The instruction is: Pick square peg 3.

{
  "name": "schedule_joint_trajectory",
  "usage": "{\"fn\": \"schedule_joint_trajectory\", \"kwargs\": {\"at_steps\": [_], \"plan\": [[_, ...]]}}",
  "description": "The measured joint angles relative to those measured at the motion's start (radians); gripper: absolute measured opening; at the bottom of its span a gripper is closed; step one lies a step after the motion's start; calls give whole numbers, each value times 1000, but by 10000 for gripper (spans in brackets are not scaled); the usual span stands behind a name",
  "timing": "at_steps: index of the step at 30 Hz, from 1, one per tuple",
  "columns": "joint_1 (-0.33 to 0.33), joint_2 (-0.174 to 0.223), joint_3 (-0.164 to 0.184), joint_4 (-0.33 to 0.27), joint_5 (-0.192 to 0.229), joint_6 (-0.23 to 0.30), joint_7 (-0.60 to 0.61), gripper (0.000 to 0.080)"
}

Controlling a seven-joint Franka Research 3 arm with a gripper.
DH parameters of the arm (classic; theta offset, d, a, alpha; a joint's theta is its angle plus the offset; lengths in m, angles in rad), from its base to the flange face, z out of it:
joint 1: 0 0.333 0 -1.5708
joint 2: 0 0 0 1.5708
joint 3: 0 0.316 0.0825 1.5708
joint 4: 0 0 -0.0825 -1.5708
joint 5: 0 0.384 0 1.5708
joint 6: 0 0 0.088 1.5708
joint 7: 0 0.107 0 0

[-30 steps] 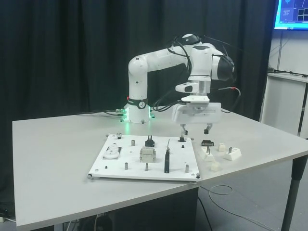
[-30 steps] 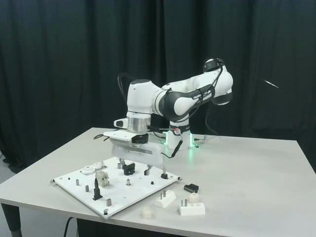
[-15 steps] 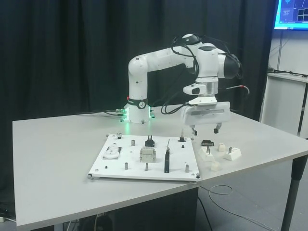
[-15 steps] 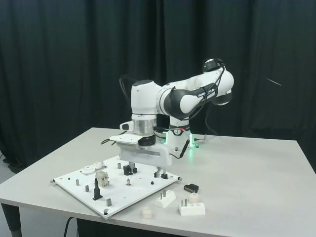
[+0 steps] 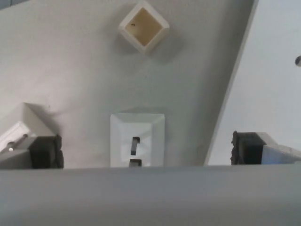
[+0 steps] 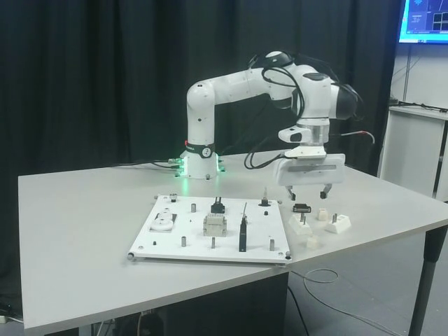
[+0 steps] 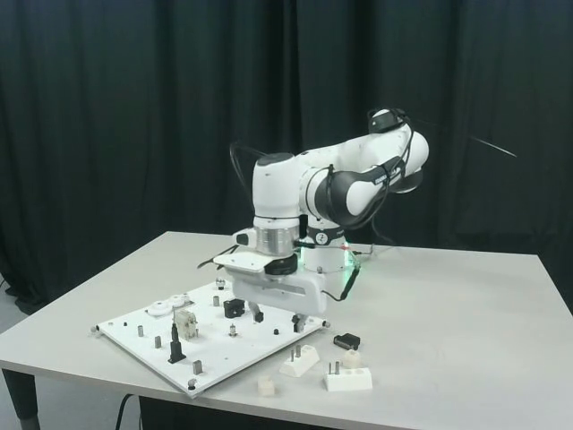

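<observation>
In the wrist view the tool (image 5: 146, 150) hung released, its black pads (image 5: 45, 151) wide apart, straddling a small white block (image 5: 137, 139) on the grey tabletop (image 5: 70, 70); two dark pegs stood in that block, and which one was square peg 3 could not be told. Beyond it, at upper centre, lay a hollow square piece (image 5: 143, 25). At the right edge ran the white board (image 5: 268, 89)

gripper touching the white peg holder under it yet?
Apart. In the first room view the gripper hangs above the white peg holder, with grey table visible between them. Wrist view shows both fingers open, nothing between.
</observation>
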Motion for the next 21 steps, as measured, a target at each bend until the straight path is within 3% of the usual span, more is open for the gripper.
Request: {"fn": "schedule_joint_trajectory", "kwargs": {"at_steps": [21], "plan": [[12,3,59,13,-47,45,18,800]]}}
